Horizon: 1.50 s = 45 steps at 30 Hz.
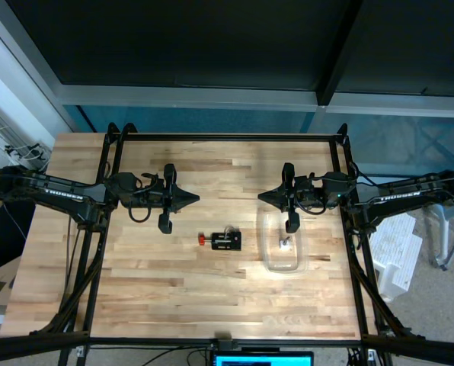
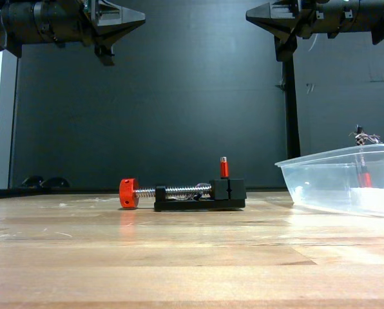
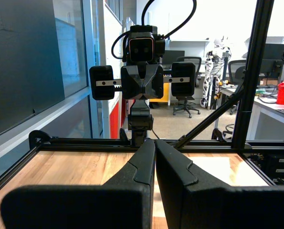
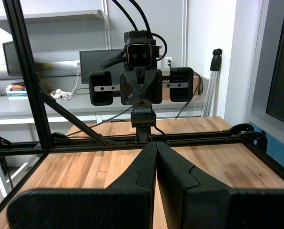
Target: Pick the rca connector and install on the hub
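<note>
The hub (image 1: 227,242) is a small black block with a red knob (image 1: 201,240), lying mid-table; the low view shows the hub (image 2: 200,193) with a threaded rod and a short red post. To its right, a tiny dark piece inside the clear tray (image 1: 271,263) looks like the rca connector (image 1: 286,243). My left gripper (image 1: 195,198) hovers shut high above the table, behind and left of the hub. Facing it, my right gripper (image 1: 261,197) is also shut, behind the tray. Both hold nothing; the fingers (image 3: 144,162) and the right arm's fingers (image 4: 146,164) meet.
A black frame (image 1: 227,137) runs around the table's edges. The clear tray (image 2: 321,183) stands right of the hub, with a red and pale shape showing through its wall. Bare wood lies in front of the hub.
</note>
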Each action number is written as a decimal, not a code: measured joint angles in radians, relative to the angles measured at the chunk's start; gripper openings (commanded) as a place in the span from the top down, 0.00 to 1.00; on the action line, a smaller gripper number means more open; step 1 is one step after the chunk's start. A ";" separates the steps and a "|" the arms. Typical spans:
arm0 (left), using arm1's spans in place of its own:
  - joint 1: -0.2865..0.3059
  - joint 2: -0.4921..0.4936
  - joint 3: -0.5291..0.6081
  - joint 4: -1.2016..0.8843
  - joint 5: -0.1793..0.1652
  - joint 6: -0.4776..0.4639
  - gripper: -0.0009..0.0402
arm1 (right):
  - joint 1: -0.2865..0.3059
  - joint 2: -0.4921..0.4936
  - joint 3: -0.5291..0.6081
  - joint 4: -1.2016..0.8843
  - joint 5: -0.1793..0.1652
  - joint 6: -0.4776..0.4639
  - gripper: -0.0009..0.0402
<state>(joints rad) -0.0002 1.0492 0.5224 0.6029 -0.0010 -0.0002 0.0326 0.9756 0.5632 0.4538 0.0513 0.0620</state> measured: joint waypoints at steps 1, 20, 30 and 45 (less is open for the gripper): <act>0.000 0.000 0.000 0.000 0.000 0.000 0.98 | 0.000 0.000 0.000 0.000 0.000 0.000 0.98; 0.000 0.000 0.000 0.000 0.000 0.000 0.98 | 0.006 0.000 0.238 -0.681 0.006 0.206 0.98; 0.000 0.000 0.000 0.000 0.000 0.000 0.98 | 0.046 0.000 0.331 -1.067 -0.003 0.355 0.98; 0.000 0.000 0.000 0.000 0.000 0.000 0.98 | 0.125 0.049 0.418 -1.324 -0.003 0.471 0.98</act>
<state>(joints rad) -0.0002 1.0489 0.5224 0.6025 -0.0010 -0.0006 0.1577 1.0245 0.9813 -0.8703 0.0479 0.5327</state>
